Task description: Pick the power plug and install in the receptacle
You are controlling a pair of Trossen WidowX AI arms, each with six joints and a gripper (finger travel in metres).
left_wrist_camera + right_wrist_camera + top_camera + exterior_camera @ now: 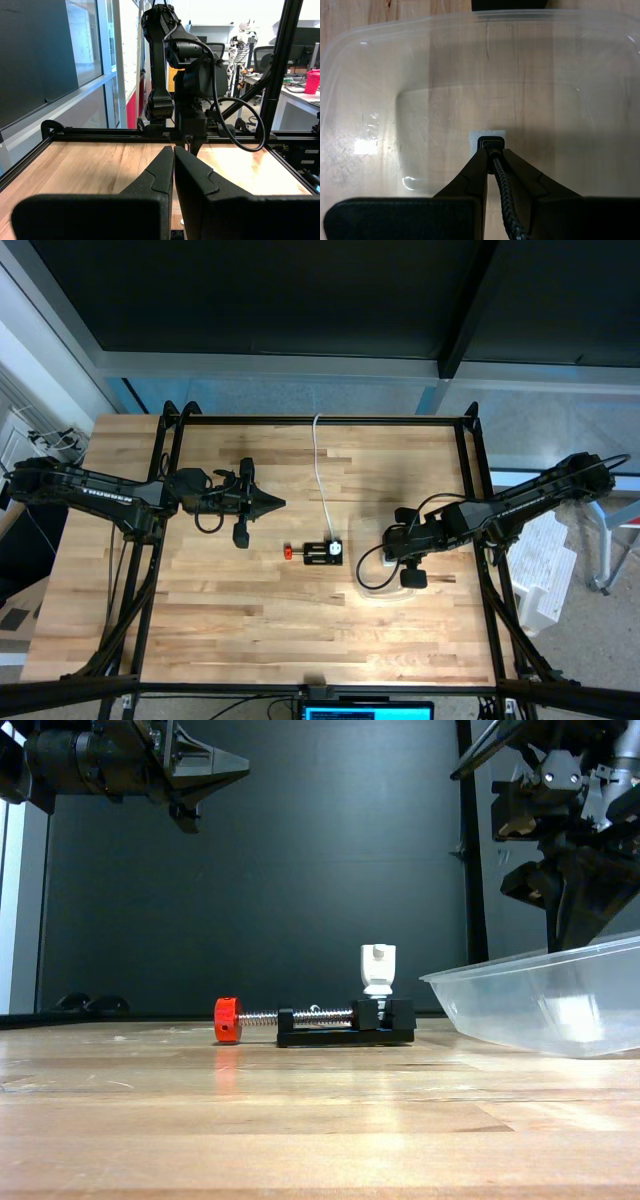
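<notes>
One plug, and the right arm's got it: the power plug [491, 145] is pinched between the closed-down fingers of the right gripper [492, 157], with its braided lead [504, 200] running back between them. It's down inside the clear tray [480, 17], right over a pale square piece [487, 133] on the tray floor.

In the high view that tray sits right of centre. The receptacle [322, 551] is just to its left, near but apart, with its red knob [288, 552] pointing left and its white cord [320, 465] running up toward the far edge. I see the left gripper [272, 504] left of centre, jaws pressed together on nothing, held well above the wood and well apart from the receptacle.

Everything's on a butcher-block table [250, 640] with black frame rails [320, 420] along the far edge and sides, and a dark wall behind. Plenty of bare wood along the near edge, and between the left gripper and the receptacle.
</notes>
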